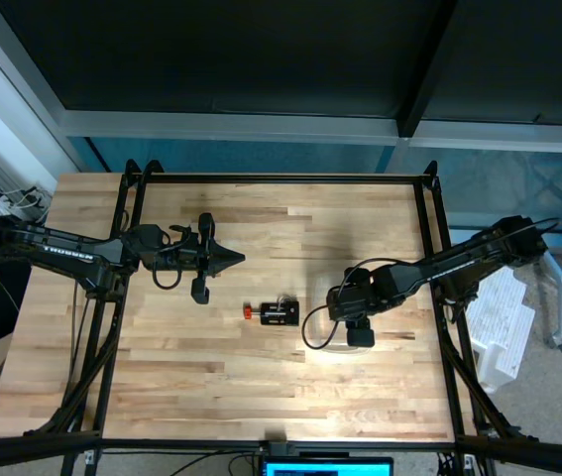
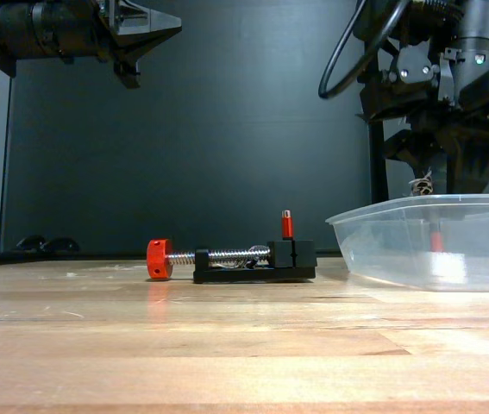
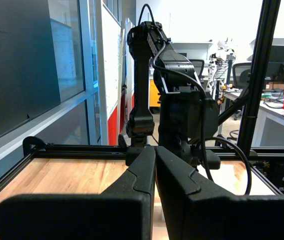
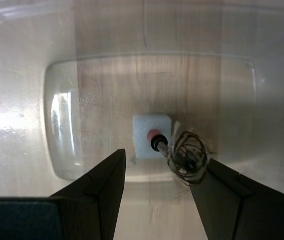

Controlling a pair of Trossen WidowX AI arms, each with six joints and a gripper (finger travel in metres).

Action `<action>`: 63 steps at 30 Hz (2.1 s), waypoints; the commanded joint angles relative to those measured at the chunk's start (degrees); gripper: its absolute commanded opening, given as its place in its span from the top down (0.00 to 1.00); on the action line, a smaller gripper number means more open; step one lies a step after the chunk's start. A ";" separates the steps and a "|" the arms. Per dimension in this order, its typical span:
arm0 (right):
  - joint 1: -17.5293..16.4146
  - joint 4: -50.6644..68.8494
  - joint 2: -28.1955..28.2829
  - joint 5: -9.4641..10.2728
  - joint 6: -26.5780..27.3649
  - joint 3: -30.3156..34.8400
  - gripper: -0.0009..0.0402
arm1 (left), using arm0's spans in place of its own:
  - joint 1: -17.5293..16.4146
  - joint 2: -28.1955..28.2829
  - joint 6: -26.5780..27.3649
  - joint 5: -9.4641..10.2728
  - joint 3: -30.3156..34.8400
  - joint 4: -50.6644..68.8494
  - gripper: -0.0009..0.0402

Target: Pick the rca connector and install on the hub

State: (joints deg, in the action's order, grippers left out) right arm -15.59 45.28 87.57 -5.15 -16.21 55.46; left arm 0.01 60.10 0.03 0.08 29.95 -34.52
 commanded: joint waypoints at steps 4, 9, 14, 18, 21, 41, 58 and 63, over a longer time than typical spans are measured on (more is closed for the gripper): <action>-0.04 -1.53 1.20 -0.04 0.02 -0.33 0.58 | -0.02 0.00 -0.02 -0.02 0.00 0.00 0.98; -0.04 -3.26 2.08 -0.35 0.00 -0.83 0.58 | 0.00 0.02 0.00 -0.02 0.00 0.00 0.98; -0.04 -4.55 2.23 -0.35 -0.04 -1.70 0.58 | 0.00 0.02 -0.02 -0.02 0.00 0.00 0.98; -0.04 -4.68 2.23 -0.39 -0.04 -1.99 0.58 | 0.00 0.00 0.00 -0.02 0.00 0.00 0.98; -0.04 -4.72 2.23 -0.42 0.00 -1.99 0.60 | 0.00 0.02 -0.02 -0.02 0.00 0.00 0.98; -0.04 -4.85 2.21 -0.39 0.15 -1.99 0.75 | 0.00 0.02 0.00 -0.02 0.00 0.00 0.98; -0.04 -4.85 2.21 -0.57 0.15 -1.99 0.98 | 0.00 0.02 -0.02 -0.02 0.00 0.00 0.98; -0.04 -4.85 2.21 -1.31 0.09 -1.99 0.98 | 0.00 0.02 0.00 -0.02 0.00 0.00 0.98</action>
State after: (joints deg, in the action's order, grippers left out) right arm -15.64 40.42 89.80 -6.37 -16.14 53.43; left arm 0.01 60.10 0.01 0.08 29.93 -34.52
